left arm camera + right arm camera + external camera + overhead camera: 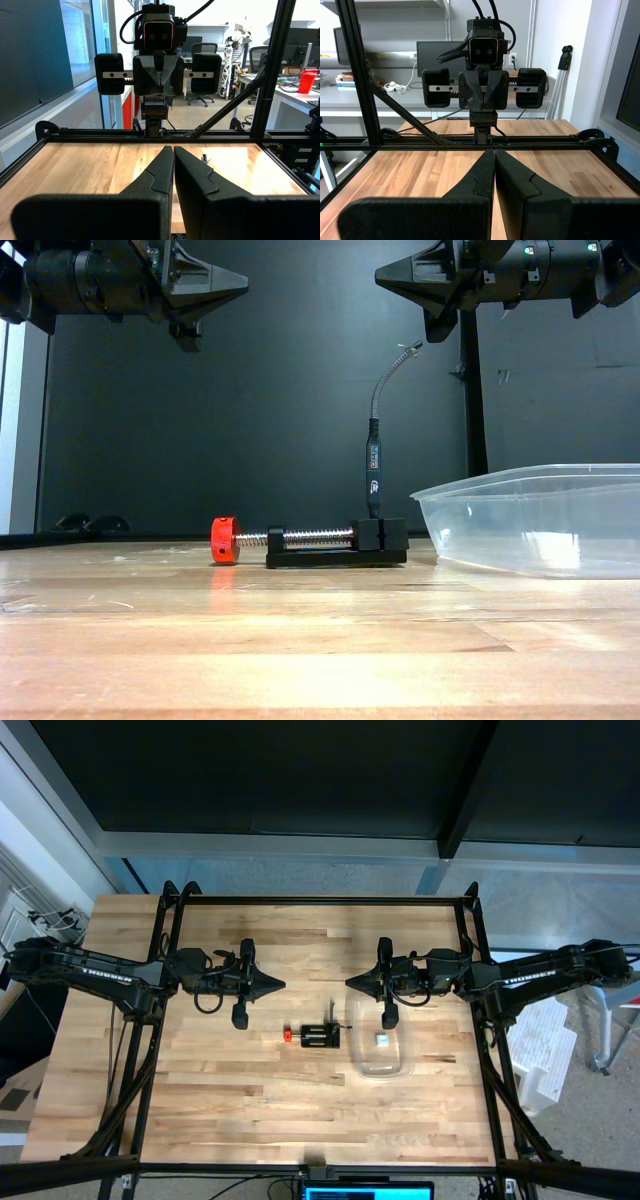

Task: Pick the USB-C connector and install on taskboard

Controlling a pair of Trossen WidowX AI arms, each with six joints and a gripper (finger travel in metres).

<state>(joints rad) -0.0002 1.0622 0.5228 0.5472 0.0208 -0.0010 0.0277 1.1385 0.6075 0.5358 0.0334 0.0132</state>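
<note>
Left gripper [278, 985] and right gripper [352, 983] parked high over the table, tips facing each other, well apart. Fingers pressed together on both, nothing held; likely a rest pose, kept clear of the work below. Taskboard [335, 543] flat on the table between them, red-orange knob [225, 540] toward the left arm. USB-C connector [372, 468], as judged, upright at the block's tray-side end, bendy metal neck above it. Looks seated already, so probably little left beyond checking. Clear tray [520, 485] just beside the block, small white square [382, 1039] inside, presumably a loose part kept corralled.
</note>
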